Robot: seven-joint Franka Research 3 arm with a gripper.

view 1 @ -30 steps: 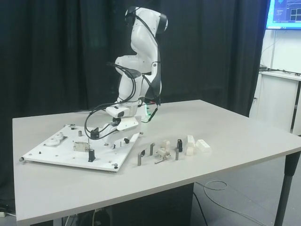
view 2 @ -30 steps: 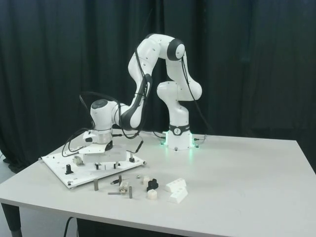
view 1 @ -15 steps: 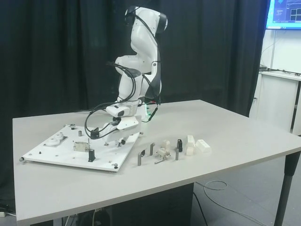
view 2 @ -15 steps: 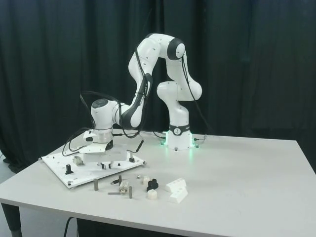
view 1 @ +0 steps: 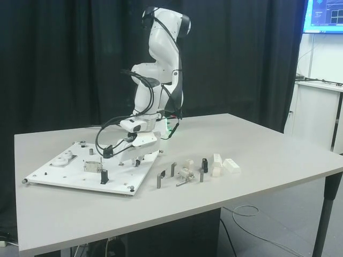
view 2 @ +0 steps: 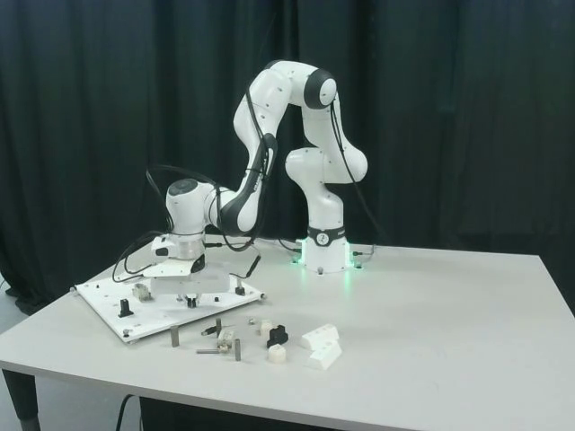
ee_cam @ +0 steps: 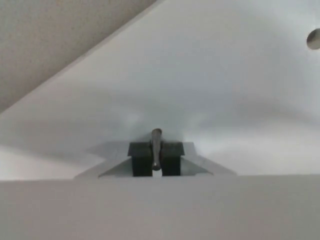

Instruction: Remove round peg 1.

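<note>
Gripper (ee_cam: 156, 167) clenched on thin peg (ee_cam: 156, 147), held above white board (ee_cam: 225, 90); peg looks out; setting aside remains.

Black curtains (view 2: 449, 117) hang floor-to-ceiling behind the grey bench (view 2: 431, 332), folds visible, covering the whole backdrop in both room views. Far side of first room view: lit screen (view 1: 324, 15) high on the wall, white cabinet (view 1: 316, 110) below it w/ a dark edge strip. Black bench leg (view 1: 323, 219) at the corner; thin cable (view 1: 252, 219) loops on the grey floor (view 1: 273, 230) under the bench.
</note>
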